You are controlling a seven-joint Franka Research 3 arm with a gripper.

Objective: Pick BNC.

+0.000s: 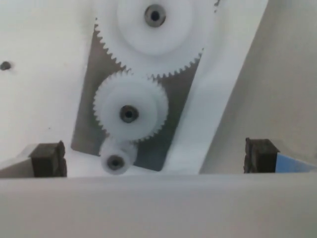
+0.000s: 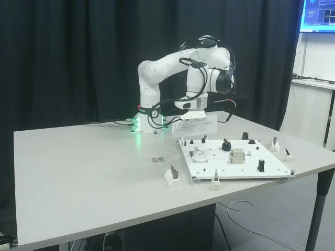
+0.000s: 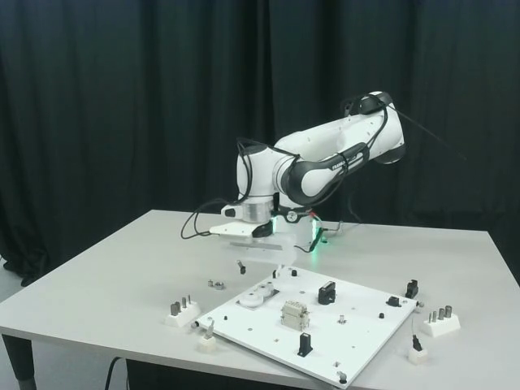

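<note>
Hovering above the near corner of the white board [image 2: 238, 168], clear of its surface. Noting the tool [image 1: 153, 158] spread wide, black pads [image 1: 47, 159] far apart, nothing held between them. Looking down past the pads onto three white gears [image 1: 130, 113] meshed in a row, not onto any connector. No BNC under the tool. Cannot tell which of the small parts on the board or on the bench [image 2: 78, 167] is the BNC; possibly one of the black fittings toward the far side of the board, possibly the loose grey part [image 2: 157, 159] lying on the bench just beside the board's edge. Main risk, as judged: descending here and closing on a gear instead, through aiming at the wrong spot. Second risk: approaching a small, probably round connector with jaws this wide and off-centre, tipping it or rolling it aside rather than gripping it. Third: dragging a pad across the gears or neighbouring upright fittings while crossing the board low. Advisable to lift, travel high, confirm the target from the wrist view before lowering.
</note>
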